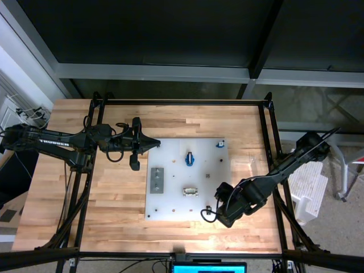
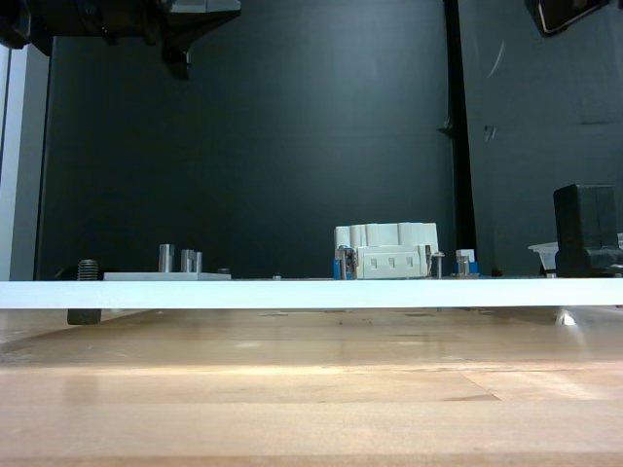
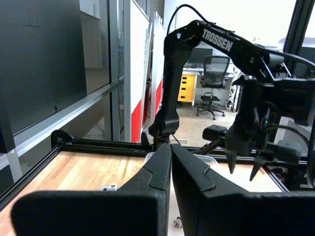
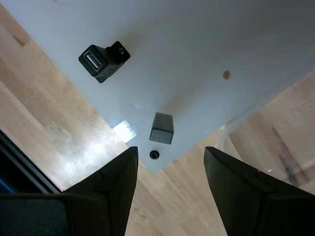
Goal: Pick the 16mm bar and install on taskboard
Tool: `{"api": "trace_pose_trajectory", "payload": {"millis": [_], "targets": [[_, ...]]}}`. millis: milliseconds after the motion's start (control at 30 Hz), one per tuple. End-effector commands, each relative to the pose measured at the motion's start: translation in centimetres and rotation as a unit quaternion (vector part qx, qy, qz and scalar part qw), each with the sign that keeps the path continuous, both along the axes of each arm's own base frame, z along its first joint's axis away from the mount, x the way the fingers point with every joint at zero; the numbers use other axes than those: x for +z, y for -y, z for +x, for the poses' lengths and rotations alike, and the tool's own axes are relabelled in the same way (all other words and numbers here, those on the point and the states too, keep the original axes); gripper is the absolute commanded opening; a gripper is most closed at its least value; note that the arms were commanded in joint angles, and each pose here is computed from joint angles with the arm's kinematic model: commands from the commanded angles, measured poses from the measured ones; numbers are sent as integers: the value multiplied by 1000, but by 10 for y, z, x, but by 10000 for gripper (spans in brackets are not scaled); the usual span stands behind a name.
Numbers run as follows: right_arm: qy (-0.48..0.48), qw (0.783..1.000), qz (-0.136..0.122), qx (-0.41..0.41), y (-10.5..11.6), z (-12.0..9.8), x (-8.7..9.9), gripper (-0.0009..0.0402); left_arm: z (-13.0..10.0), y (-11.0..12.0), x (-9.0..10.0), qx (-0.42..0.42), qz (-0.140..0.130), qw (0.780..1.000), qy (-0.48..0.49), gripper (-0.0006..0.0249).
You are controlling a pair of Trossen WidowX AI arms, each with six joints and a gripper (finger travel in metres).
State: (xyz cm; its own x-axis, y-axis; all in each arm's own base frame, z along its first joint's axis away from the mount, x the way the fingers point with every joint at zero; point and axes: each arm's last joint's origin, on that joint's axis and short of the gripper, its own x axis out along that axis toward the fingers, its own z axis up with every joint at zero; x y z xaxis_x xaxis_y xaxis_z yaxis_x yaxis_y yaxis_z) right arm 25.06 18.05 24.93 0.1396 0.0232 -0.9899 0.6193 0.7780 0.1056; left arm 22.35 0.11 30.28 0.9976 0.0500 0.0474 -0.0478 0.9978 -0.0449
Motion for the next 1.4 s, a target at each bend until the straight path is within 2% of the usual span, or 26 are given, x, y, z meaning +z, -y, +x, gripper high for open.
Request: {"api": "trace_pose_trajectory", "payload": {"millis": [33,533,1400], "targets": [[-4,1000,-2,0,-2,4,-7,186,0,0,0,0,0,1000,-1,0],[-25,999,-15,-12,-10,15,-31,185,0,0,0,0,0,1000,-1,0],[-26,999,-19,-37,-9,14,-39,180,0,0,0,0,0,1000,-1,0]]}}
